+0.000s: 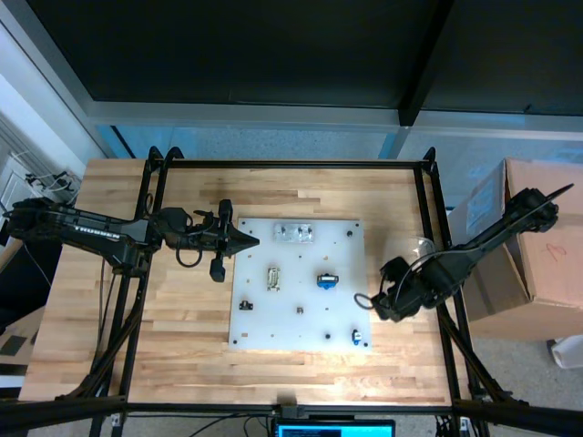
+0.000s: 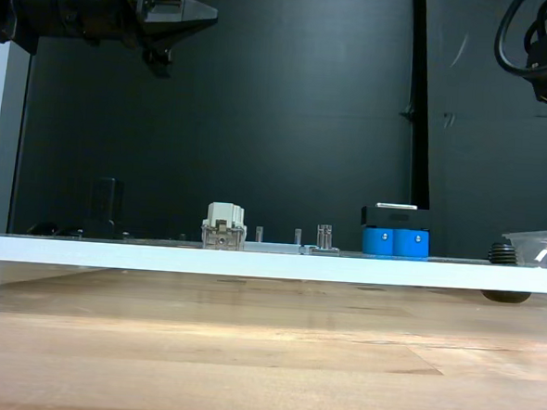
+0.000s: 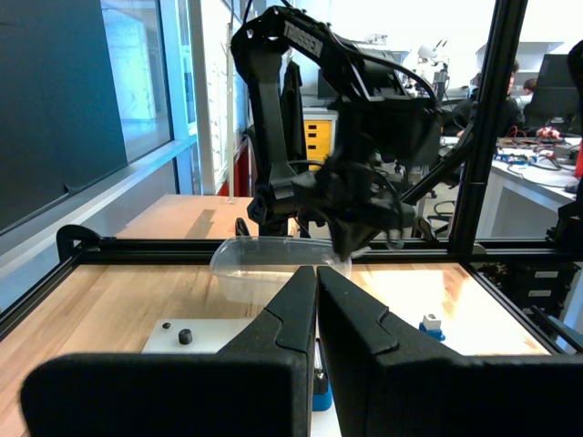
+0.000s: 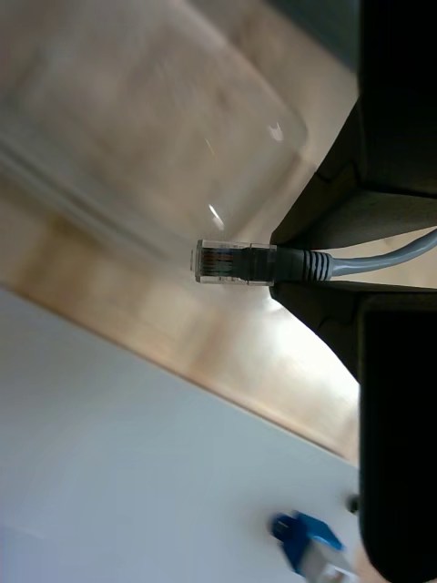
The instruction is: Remove the RJ45 connector from the taskboard and place in the container
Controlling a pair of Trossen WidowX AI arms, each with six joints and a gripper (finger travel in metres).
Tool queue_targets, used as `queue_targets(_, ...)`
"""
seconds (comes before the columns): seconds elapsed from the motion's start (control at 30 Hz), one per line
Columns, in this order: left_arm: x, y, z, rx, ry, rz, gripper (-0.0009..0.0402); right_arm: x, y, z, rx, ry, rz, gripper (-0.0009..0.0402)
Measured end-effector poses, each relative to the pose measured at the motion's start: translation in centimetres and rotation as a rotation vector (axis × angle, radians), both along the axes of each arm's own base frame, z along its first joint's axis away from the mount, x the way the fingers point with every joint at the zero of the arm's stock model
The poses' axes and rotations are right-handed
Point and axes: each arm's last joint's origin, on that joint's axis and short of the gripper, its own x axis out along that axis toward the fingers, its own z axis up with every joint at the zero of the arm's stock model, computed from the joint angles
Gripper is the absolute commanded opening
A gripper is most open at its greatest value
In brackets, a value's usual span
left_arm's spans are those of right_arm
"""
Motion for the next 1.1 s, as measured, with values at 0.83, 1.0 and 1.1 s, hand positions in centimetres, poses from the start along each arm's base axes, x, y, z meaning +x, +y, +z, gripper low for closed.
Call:
queue_targets(0.83, 0.0, 0.0, 0.0, 0.000, 0.000, 0.000, 0.0000, -0.9, -2.7, -0.4, -0.063, 0.046, 0.134, 0.0237)
queue_targets(1.0, 0.0, 0.0, 0.0, 0.000, 0.000, 0.000, 0.0000, -0.3, -2.7, 1.0, -0.140, -0.048, 0.270, 0.0227)
queue_targets(1.1, 0.0, 0.0, 0.0, 0.000, 0.000, 0.000, 0.0000, 0.0, -2.8, 2.2, -0.173, -0.136, 0.367, 0.0211)
